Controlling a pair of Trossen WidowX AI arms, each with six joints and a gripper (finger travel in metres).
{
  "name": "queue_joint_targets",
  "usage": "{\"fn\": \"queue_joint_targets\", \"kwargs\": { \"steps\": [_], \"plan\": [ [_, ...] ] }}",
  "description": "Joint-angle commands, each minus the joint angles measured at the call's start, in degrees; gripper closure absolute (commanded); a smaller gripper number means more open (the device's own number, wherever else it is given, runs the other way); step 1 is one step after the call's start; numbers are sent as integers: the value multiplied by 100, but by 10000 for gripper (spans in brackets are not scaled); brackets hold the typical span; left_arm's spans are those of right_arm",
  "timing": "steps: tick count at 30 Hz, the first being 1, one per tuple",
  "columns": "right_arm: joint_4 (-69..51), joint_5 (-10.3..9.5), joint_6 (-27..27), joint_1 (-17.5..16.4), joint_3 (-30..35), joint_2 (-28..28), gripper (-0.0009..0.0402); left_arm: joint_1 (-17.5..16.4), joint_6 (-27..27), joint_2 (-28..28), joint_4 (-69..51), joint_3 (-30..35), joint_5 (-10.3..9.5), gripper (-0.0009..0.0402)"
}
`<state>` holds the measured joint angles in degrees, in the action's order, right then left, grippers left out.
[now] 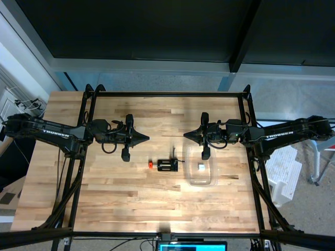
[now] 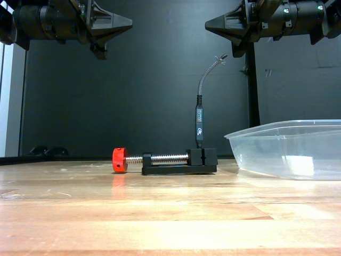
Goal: Pick the USB-C connector and install on taskboard
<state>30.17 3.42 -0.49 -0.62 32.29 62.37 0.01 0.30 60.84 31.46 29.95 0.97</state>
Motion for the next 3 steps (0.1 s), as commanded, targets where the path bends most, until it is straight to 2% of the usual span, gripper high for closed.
{"fn": "queue_joint_targets", "kwargs": {
  "steps": [1, 3],
  "plan": [
    [2, 0, 0, -2, 0, 0, 393, -2, 2, 2, 2, 0, 0, 393],
    [2, 0, 0, -2, 0, 0, 393, 0, 2, 2, 2, 0, 0, 393]
  ]
}}
